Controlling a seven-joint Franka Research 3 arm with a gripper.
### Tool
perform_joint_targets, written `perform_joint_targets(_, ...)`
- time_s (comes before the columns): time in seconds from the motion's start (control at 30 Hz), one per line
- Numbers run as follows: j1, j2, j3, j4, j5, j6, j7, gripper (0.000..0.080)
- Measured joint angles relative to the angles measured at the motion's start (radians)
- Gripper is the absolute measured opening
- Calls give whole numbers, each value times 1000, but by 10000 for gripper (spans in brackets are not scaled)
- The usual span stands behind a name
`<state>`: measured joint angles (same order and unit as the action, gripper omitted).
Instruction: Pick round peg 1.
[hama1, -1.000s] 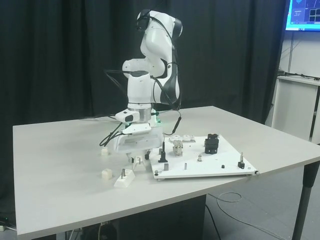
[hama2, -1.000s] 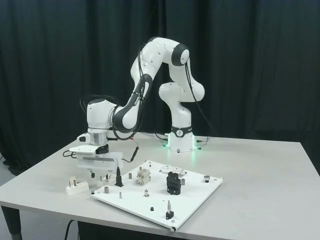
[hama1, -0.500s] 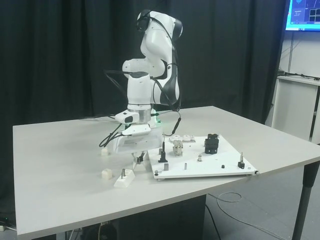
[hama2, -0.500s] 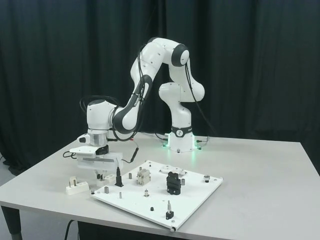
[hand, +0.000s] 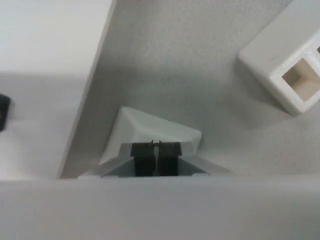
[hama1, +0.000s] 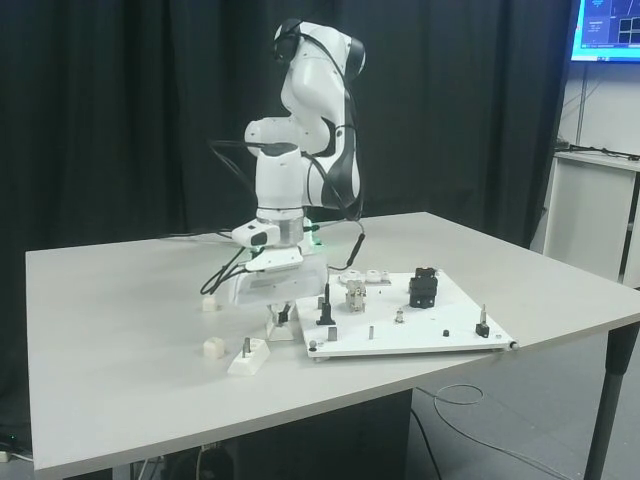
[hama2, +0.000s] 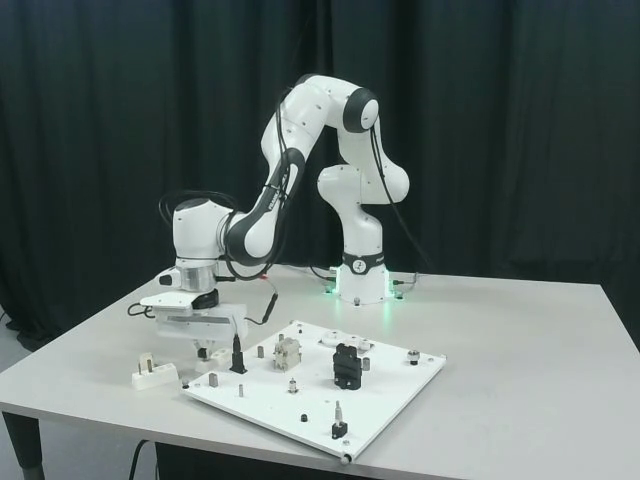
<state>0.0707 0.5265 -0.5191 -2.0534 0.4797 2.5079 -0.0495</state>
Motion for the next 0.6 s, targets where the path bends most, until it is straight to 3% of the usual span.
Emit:
perform_joint_targets(0.3, 4, -40, -12, 3, -7, -50, 29, 17)
perform_joint_targets(0.6, 11, -86, -36, 18, -68, -122, 82, 16)
